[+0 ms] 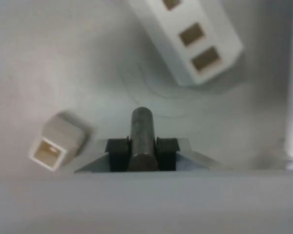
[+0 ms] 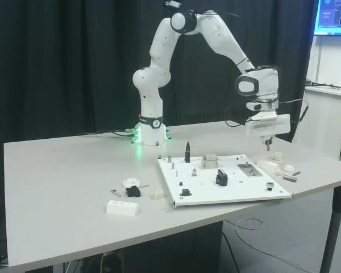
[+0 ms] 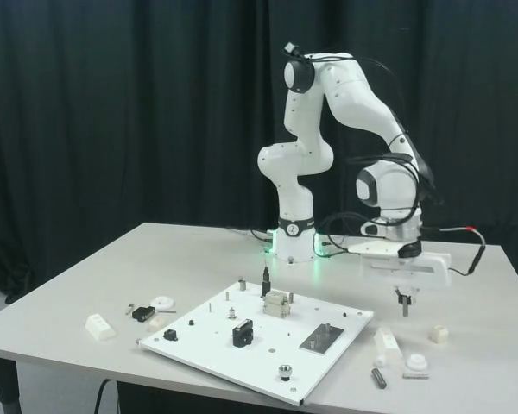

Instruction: Place round peg 3.

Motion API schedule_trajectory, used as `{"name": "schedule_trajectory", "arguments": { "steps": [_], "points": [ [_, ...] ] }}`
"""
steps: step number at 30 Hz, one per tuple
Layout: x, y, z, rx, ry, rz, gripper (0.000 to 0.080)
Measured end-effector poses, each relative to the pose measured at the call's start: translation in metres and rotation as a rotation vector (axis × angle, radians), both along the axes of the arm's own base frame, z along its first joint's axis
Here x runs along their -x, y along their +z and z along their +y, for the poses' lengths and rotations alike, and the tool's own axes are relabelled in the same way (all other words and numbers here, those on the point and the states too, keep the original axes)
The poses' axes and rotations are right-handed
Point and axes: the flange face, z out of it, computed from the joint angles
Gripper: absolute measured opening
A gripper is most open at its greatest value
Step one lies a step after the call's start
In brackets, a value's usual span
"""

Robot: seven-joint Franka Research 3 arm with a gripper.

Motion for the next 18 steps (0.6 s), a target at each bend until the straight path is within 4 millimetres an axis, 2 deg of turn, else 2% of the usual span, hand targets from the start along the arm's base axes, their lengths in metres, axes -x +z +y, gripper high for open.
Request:
{"name": "schedule_trajectory", "arguments": {
  "steps": [18],
  "points": [
    [-0.017,-0.027,0.030,0.026,-0.015,0.049,0.0113]
  ]
}}
